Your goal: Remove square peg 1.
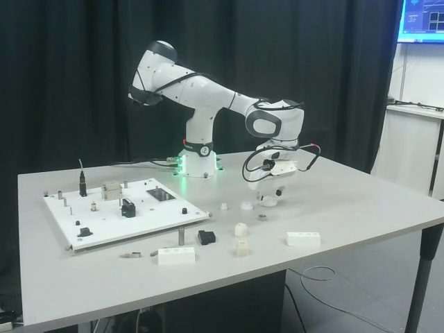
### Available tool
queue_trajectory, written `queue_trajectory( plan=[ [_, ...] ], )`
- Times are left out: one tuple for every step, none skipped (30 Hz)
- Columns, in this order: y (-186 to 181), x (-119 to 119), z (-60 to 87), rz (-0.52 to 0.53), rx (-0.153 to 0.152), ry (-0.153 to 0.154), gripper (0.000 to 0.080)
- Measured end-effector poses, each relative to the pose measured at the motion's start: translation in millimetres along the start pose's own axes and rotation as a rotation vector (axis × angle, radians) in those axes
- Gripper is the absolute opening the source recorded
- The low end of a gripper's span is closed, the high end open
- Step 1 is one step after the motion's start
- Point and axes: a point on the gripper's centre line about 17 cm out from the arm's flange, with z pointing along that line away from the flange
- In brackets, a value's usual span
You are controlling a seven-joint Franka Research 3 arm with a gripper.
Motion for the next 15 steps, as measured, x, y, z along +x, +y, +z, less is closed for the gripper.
queue_trajectory(
  plan=[
    [0.0, -0.1, -0.1, 0.0, 0.0, 0.0, 0.0796],
    [-0.1, -0.1, -0.2, 0.0, 0.0, 0.0, 0.0796],
    [-0.2, -0.2, -0.5, 0.0, 0.0, -0.001, 0.0796],
    [-0.3, -0.2, -0.8, 0.0, 0.0, -0.001, 0.0796],
    [-0.5, -0.4, -1.1, 0.0, 0.001, -0.001, 0.0796],
    [-0.9, -0.6, -1.6, 0.0, 0.001, -0.002, 0.0796],
    [-1.1, -0.8, -2.2, 0.0, 0.002, -0.003, 0.0796],
    [-1.1, -1.0, -3.0, 0.0, 0.001, -0.004, 0.0796],
    [-0.9, -1.3, -3.8, 0.0, 0.0, -0.005, 0.08],
    [-0.8, -1.6, -4.8, 0.0, -0.002, -0.006, 0.08],
    [-0.7, -1.9, -6.1, 0.0, -0.003, -0.007, 0.08],
    [-0.9, -2.0, -7.3, 0.0, -0.004, -0.008, 0.08],
    [-1.1, -2.0, -8.5, 0.0, -0.004, -0.008, 0.08],
    [-1.1, -2.1, -9.6, -0.001, -0.005, -0.008, 0.08],
    [-1.0, -2.2, -10.7, -0.001, -0.006, -0.009, 0.08]
  ],
)
